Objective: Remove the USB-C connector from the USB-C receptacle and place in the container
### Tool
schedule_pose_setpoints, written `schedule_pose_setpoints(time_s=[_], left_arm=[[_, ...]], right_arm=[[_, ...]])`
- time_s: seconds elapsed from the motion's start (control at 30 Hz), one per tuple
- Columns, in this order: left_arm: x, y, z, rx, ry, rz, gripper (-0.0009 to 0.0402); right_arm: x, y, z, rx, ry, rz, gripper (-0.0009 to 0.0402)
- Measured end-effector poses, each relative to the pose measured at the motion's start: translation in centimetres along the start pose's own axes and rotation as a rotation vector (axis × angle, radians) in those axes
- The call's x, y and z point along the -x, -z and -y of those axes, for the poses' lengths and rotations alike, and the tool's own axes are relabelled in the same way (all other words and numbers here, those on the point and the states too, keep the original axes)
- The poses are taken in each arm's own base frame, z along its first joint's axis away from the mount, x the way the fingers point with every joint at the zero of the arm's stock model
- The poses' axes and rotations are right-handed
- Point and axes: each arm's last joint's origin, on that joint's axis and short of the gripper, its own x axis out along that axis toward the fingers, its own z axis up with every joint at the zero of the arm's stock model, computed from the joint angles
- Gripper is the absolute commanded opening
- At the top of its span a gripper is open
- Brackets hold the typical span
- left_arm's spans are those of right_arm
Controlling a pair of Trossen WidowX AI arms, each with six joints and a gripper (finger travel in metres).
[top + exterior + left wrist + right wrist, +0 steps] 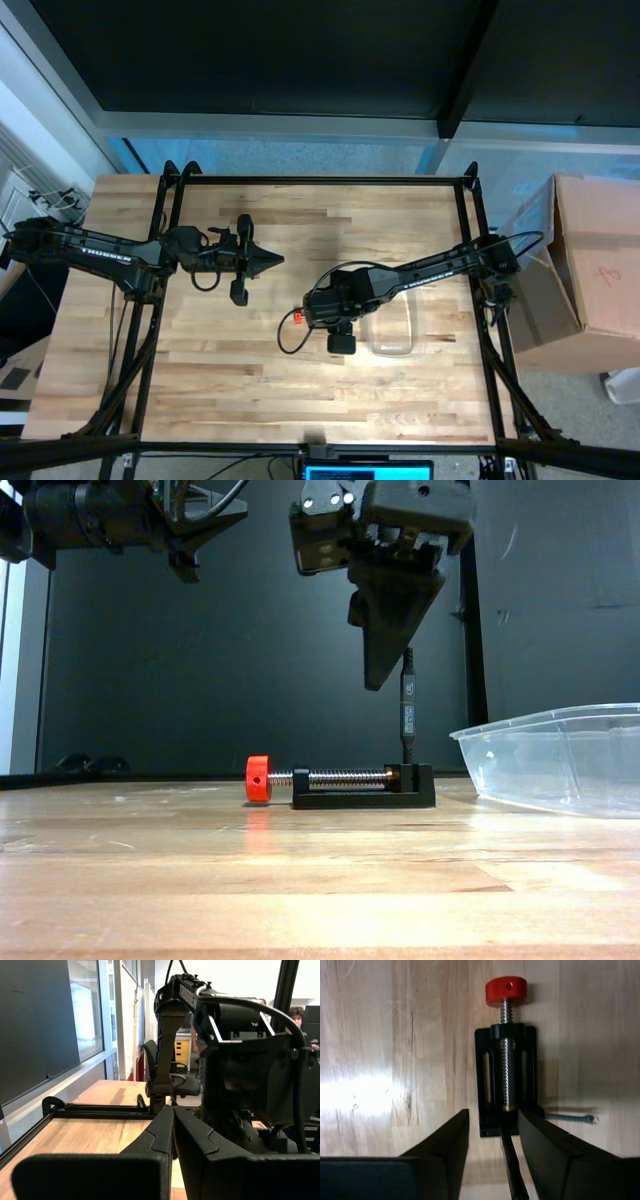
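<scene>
Currently the plug (408, 715) is standing upright in its socket at the end of the small black clamp (365, 785); it is not yet pulled. The clamp body is hiding the socket, so how deep the plug is sitting cannot be told, but it is showing no tilt. The clamp, with its red knob (258, 778), is lying flat on the table (300, 880). Judgement: it is pinning the socket so that only the plug comes away on an upward pull.

The right gripper (493, 1114) is hanging nose-down directly over the plug. Its fingers are parted, one either side of the plug's upper part. The plug is sitting nearer one finger, but no contact is evident, so the gripper is holding nothing. This placement is reading as a line-up for a pinch on the plug's body, then a straight lift along the socket's axis.

The clear tub (520, 755) is sitting open-topped on the table just beside the clamp, on the right arm's side. Judgement: that is keeping the carry short.

The left gripper (272, 261) is hanging high over the table, well apart from the clamp. Its fingers are pressed together on nothing, and it is probably parked out of the working arm's way.
</scene>
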Motion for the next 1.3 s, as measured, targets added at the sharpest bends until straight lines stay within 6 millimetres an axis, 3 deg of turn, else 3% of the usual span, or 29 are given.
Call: schedule_pose_setpoints(time_s=[0.27,1.3], left_arm=[[0.0,0.0,0.0,0.0,0.0,0.0,0.0],[0.0,0.0,0.0,0.0,0.0,0.0,0.0]], right_arm=[[-0.68,-0.08,0.07,-0.003,0.001,0.005,-0.0002],[-0.03,0.11,0.3,-0.007,-0.003,0.007,0.0]])
